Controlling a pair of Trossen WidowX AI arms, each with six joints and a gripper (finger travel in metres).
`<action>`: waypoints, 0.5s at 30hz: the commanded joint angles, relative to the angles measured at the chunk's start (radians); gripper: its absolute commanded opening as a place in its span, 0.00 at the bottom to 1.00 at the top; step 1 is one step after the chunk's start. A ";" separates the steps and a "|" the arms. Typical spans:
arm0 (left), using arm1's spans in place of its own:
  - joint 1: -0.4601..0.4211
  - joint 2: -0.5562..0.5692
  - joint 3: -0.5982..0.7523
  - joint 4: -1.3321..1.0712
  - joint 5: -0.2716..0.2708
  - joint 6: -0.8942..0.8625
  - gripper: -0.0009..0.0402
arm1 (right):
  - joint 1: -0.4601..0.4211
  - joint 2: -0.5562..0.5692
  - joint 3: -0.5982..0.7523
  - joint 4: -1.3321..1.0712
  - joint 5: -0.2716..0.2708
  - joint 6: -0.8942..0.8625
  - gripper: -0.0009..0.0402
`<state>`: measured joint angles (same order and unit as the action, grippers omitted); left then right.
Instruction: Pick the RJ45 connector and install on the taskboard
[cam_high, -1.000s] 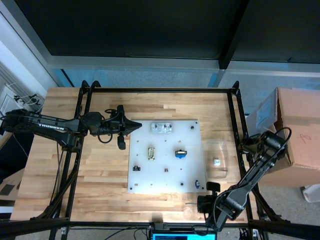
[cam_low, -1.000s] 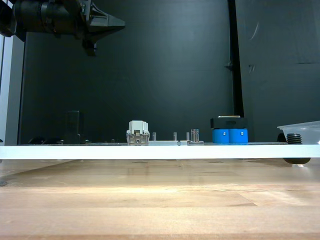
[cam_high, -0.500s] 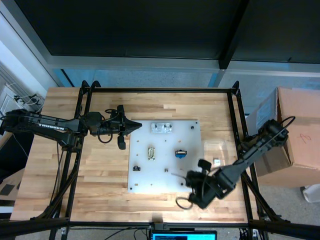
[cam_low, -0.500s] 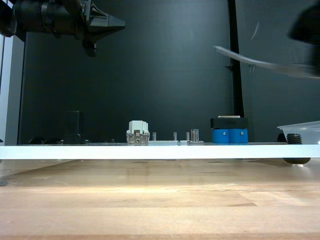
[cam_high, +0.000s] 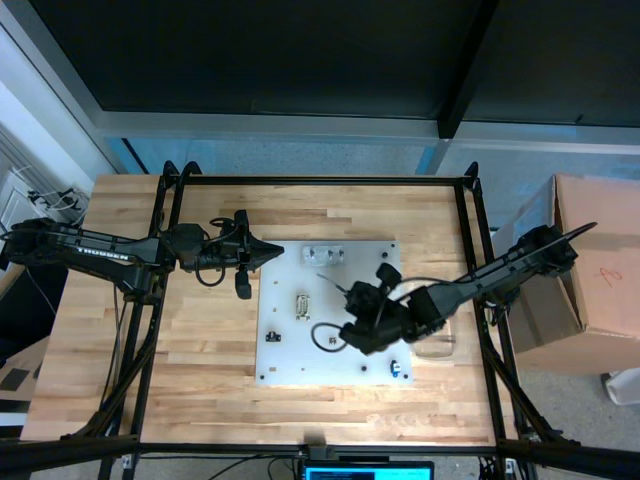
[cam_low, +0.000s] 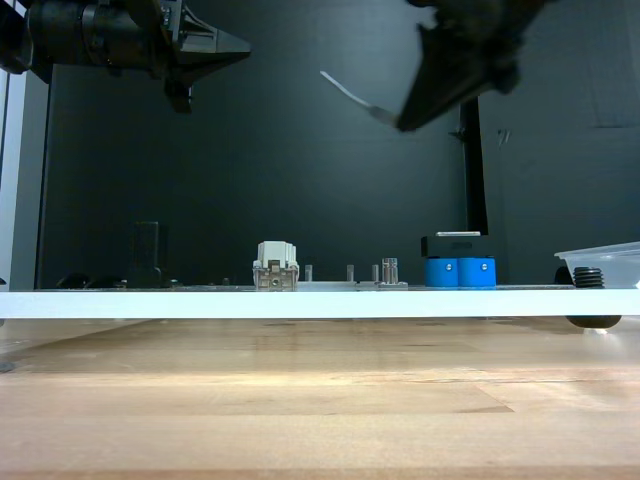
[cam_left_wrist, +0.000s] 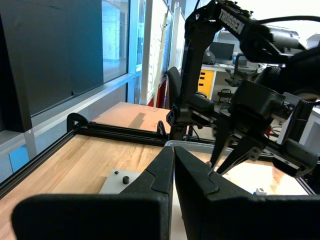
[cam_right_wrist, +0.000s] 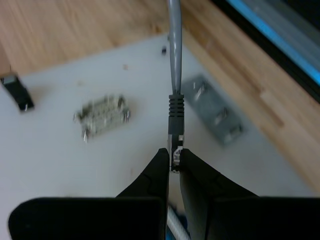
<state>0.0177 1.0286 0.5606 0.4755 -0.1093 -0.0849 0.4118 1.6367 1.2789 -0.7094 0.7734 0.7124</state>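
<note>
- While your right gripper (cam_right_wrist: 173, 161) hangs high over the white taskboard (cam_high: 285, 362), its fingers (cam_right_wrist: 154, 174) pinch the RJ45 connector (cam_right_wrist: 175, 142), clear of any seat.
- Your left gripper (cam_high: 272, 252) hangs high by the board's left edge, fingers pressed together.

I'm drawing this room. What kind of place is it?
Probably a robotics lab: the right gripper holds the RJ45 connector above a white task board, the left gripper hangs shut near its left edge, and a desk with a monitor stands behind.
</note>
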 joint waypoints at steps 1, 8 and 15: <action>0.000 0.000 0.000 0.000 0.000 0.000 0.02 | -0.047 0.002 0.001 0.095 -0.002 -0.079 0.02; 0.000 0.000 0.000 0.001 0.000 0.000 0.02 | -0.122 0.003 0.001 0.227 0.093 -0.212 0.02; 0.000 0.000 0.000 0.002 0.001 0.000 0.02 | -0.169 0.003 0.001 0.310 0.132 -0.232 0.02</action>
<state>0.0177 1.0286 0.5606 0.4763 -0.1093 -0.0849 0.2447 1.6379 1.2789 -0.4156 0.8989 0.4873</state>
